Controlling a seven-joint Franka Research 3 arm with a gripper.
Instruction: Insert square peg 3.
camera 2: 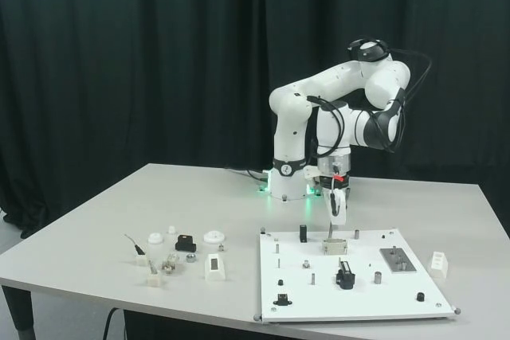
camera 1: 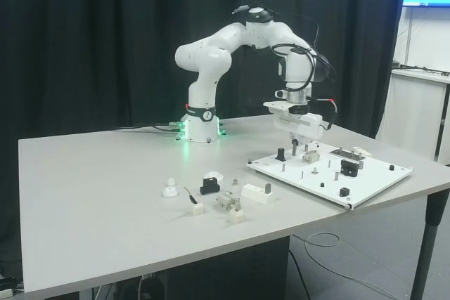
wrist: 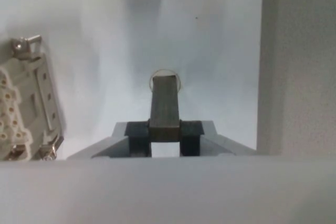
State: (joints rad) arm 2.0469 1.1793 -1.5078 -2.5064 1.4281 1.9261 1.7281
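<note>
wrist view: jaws (wrist: 164, 139) clamped on a grey square peg (wrist: 164, 106), black pads pressed against its two sides. peg reaching down toward the white board (wrist: 210, 51), far end lying over a small round ring (wrist: 166, 81) on that board. beside it, a pale multi-pin connector block (wrist: 23, 103) with metal screws at its corners. along one edge, a grey raised strip (wrist: 296, 61).

first room view: white arm (camera 1: 232, 43) bolted to the grey table (camera 1: 91, 180), green light at its base (camera 1: 200, 131). wrist bent downward over the far part of the white board (camera 1: 373, 180), gripper (camera 1: 301, 137) just above the fittings there. peg itself too small to make out here. near the table's middle, a loose scatter of small parts (camera 1: 211, 198), white and black, well apart from the board.

second room view: arm (camera 2: 319, 101) folded over, gripper (camera 2: 336, 206) hanging above the board (camera 2: 358, 296) near its back edge, over a pale block (camera 2: 335, 246). black fittings (camera 2: 344, 278) standing on the board, a white block (camera 2: 438, 264) just beside its edge. small parts (camera 2: 179, 256) grouped on the table, apart from the board.
</note>
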